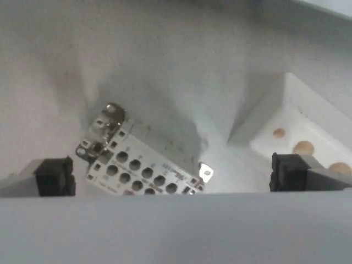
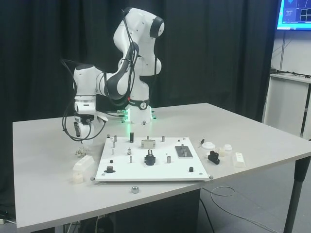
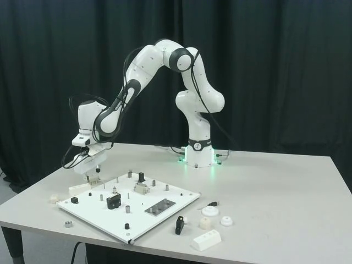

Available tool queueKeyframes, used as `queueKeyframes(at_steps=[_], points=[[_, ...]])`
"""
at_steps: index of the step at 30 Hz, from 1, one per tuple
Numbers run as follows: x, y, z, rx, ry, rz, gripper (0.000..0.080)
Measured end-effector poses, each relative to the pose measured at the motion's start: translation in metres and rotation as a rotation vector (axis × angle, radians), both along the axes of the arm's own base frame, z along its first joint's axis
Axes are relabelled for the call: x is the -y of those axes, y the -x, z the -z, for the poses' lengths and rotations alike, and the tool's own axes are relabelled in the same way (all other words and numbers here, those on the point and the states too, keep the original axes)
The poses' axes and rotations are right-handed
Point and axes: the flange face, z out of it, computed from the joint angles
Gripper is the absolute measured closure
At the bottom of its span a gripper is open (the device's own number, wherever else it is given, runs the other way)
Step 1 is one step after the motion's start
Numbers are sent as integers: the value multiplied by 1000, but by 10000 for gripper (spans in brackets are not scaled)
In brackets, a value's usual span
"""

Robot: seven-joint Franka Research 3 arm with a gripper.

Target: Remove BNC.

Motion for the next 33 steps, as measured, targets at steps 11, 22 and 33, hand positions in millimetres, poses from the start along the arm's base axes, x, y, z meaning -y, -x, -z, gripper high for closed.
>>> queueKeyframes(at_steps=[11, 22, 33], points=[[5, -9, -15, 11, -24, -5, 3], [11, -12, -25, 13, -36, -2, 3], [14, -12, -28, 15, -36, 0, 3]])
